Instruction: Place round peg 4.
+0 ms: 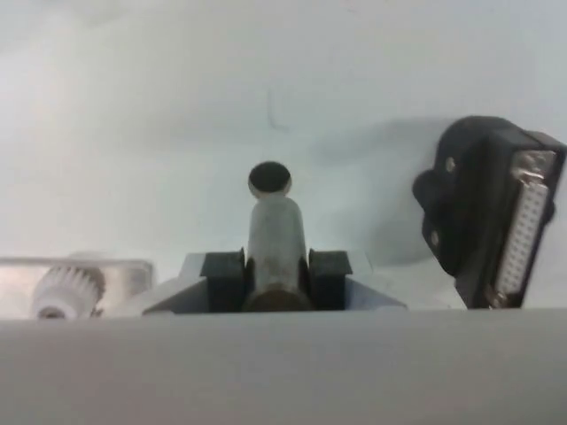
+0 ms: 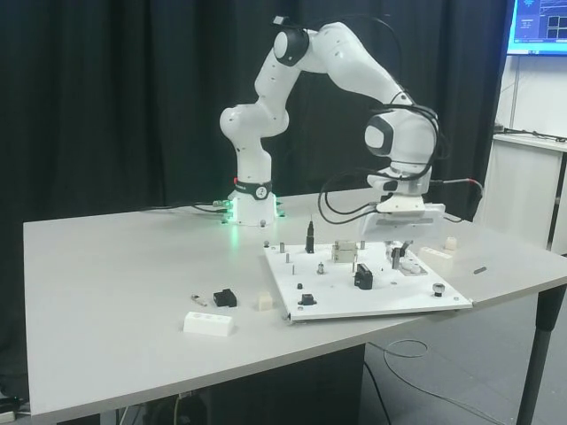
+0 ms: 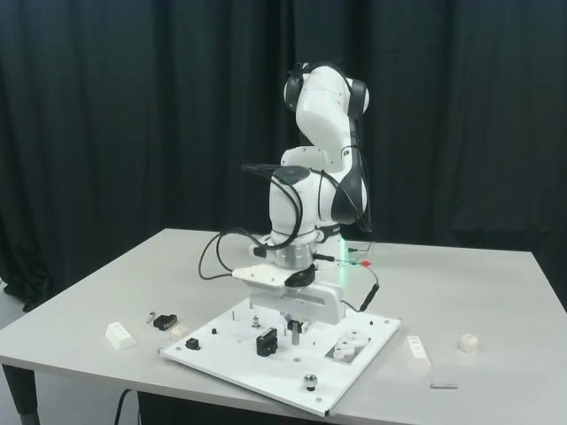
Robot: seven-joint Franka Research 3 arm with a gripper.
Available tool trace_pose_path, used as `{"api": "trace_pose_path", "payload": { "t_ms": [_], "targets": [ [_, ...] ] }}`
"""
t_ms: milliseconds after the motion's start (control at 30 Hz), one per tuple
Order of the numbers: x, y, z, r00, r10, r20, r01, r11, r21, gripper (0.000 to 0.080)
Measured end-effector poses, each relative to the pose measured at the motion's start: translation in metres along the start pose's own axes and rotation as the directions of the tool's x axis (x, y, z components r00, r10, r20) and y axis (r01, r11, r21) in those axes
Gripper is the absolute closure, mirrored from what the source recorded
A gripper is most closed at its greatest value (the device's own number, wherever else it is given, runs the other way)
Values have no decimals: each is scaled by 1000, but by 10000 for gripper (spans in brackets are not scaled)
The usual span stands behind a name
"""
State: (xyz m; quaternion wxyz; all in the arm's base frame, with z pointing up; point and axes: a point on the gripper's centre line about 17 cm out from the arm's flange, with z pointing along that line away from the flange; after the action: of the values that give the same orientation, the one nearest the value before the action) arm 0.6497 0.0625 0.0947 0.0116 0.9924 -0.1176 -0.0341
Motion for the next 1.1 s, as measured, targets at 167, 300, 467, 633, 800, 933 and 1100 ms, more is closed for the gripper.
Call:
{"api": "trace_pose_path", "payload": {
  "t_ms": [167,300,467,633,800,933,1100],
  "targets": [
    [0,1,-9,1000,-4,-4,4,1000,-1,654],
    [0,2,-12,1000,-3,-6,3,1000,-1,654],
    [1,3,-13,1000,-2,-7,2,1000,-2,654],
    [1,4,-13,1000,-2,-8,2,1000,-3,654],
    [2,5,-13,1000,-1,-8,1,1000,-5,654],
    [2,6,-13,1000,0,-8,0,1000,-6,654],
    [2,7,-12,1000,0,-8,0,1000,-8,654]
  ]
}}
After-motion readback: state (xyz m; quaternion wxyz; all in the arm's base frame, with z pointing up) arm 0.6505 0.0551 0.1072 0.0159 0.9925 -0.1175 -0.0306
